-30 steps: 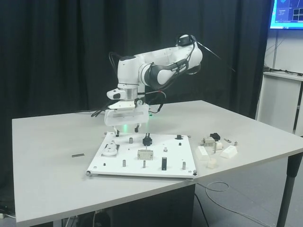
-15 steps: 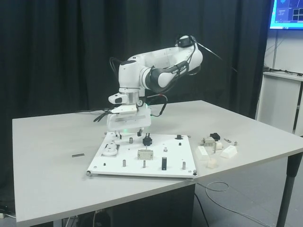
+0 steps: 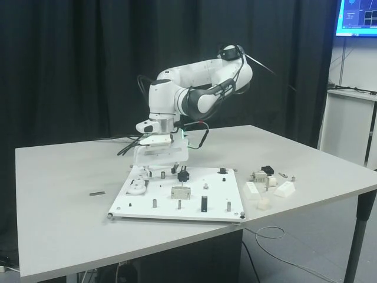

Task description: Remove round peg 4.

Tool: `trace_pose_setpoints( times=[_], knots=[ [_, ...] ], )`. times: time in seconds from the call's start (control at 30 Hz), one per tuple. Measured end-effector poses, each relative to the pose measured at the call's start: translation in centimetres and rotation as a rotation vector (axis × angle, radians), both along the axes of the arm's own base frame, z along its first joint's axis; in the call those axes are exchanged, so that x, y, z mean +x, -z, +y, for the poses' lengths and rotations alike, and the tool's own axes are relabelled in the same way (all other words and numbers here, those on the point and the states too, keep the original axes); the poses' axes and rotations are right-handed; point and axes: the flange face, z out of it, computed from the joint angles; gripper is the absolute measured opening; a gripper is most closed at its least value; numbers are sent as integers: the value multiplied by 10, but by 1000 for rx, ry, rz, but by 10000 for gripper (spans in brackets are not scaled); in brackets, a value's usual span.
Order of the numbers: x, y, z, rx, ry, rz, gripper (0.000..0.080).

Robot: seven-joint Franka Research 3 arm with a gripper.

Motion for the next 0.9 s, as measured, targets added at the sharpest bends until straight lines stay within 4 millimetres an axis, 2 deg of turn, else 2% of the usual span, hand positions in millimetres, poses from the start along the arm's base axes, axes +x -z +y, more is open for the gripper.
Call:
trace_pose_setpoints(
  times=[0.4,0.43,0.7,0.73,0.9],
  knots=[
    [-2,6,-2,-14,-4,11,800],
    [-2,6,-2,-14,-4,12,666],
    [-1,7,-1,-8,-2,11,666],
    [-1,7,0,-5,-2,11,304],
    [1,7,4,8,13,11,304]
  ],
)
